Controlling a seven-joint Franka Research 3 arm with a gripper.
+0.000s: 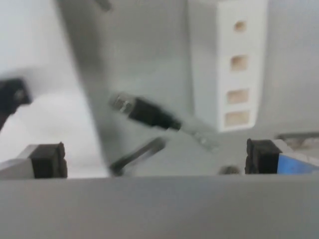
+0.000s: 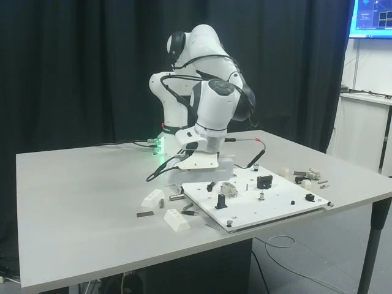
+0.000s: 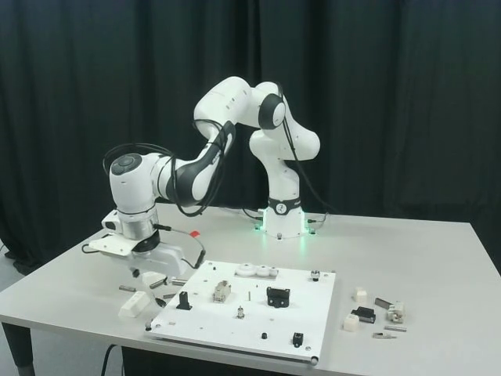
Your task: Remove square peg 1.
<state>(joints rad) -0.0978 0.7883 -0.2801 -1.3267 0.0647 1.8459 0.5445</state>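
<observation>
Square peg 1 itself I honestly can't pick out; the white block (image 1: 227,62) with four square holes sits upper right in my wrist view, beyond my gripper (image 1: 154,160), whose fingers are spread wide with nothing between them. A black cable plug (image 1: 147,112) lies mid-frame on the grey table (image 3: 407,258). The white board (image 3: 258,309) is just beside, lower centre in the second room view.

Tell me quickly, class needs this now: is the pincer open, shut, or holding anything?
Pincer: open, fingers wide apart, holding nothing; it hangs above the white block with square holes on the grey table.
</observation>
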